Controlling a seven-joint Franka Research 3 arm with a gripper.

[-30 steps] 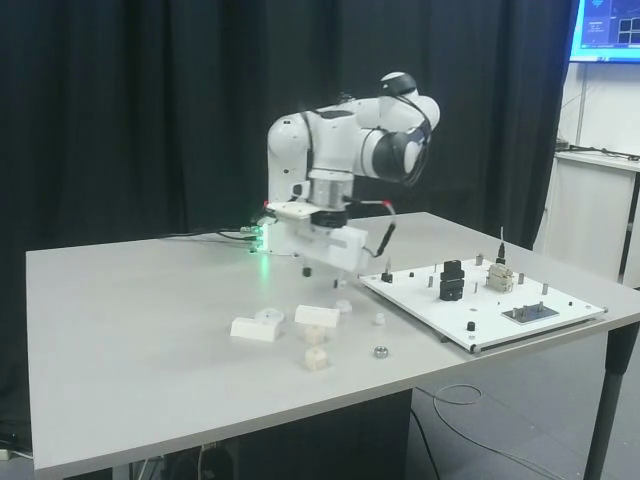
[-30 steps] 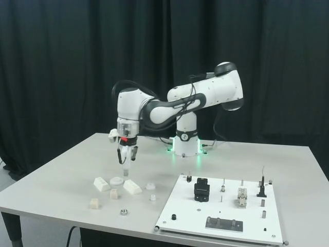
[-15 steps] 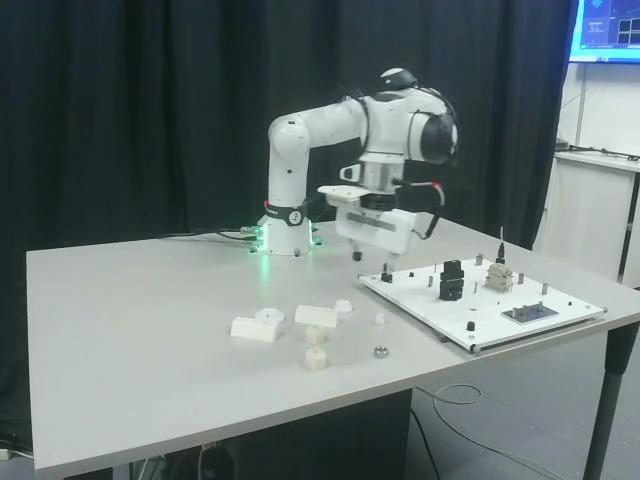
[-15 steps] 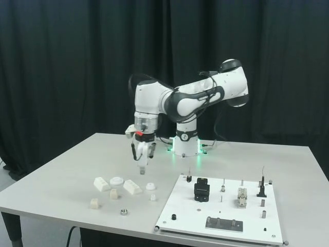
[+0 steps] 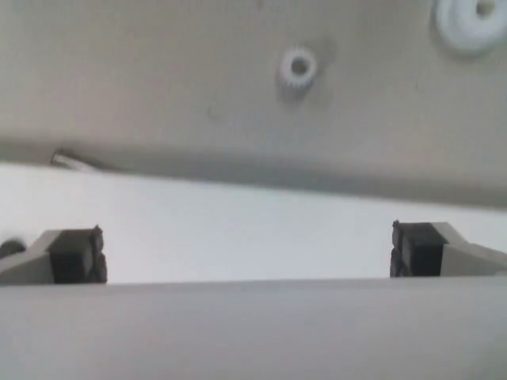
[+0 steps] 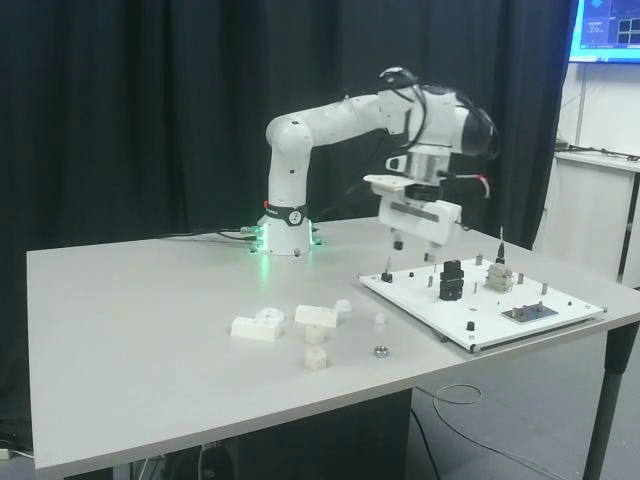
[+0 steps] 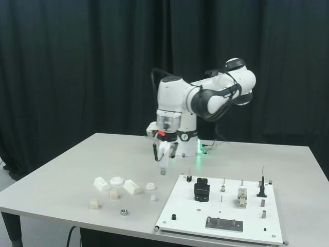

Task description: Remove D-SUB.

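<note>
Two black-tipped fingers of the claw (image 5: 245, 253) stand spread wide apart in the wrist view, with nothing between them. The white arm (image 7: 205, 98) reaches out from its base, where a green light (image 6: 262, 232) glows, and holds the claw (image 6: 414, 248) in the air, pointing downward, touching nothing. In the second room view the claw (image 7: 161, 164) hangs over the edge of the white board (image 7: 175, 208), near the corner closest to the arm's base. The wrist view agrees: part of the white board (image 5: 238, 222) lies below the fingertips, and the grey counter (image 5: 158, 79) shows past its edge. On that stretch of counter sits a small white gear (image 5: 298, 67) and, further off, a larger white disc (image 5: 474, 20). What appears to be the D-SUB (image 7: 241, 198), a light-toned connector, sits seated on the board toward its far side from the claw, well apart from it; in the first room view the D-SUB (image 6: 498, 277) stands beyond a black block (image 6: 451, 280). Several loose white blocks (image 7: 132, 187) and small parts lie on the counter (image 7: 67, 175) beside the board, away from the claw.
</note>
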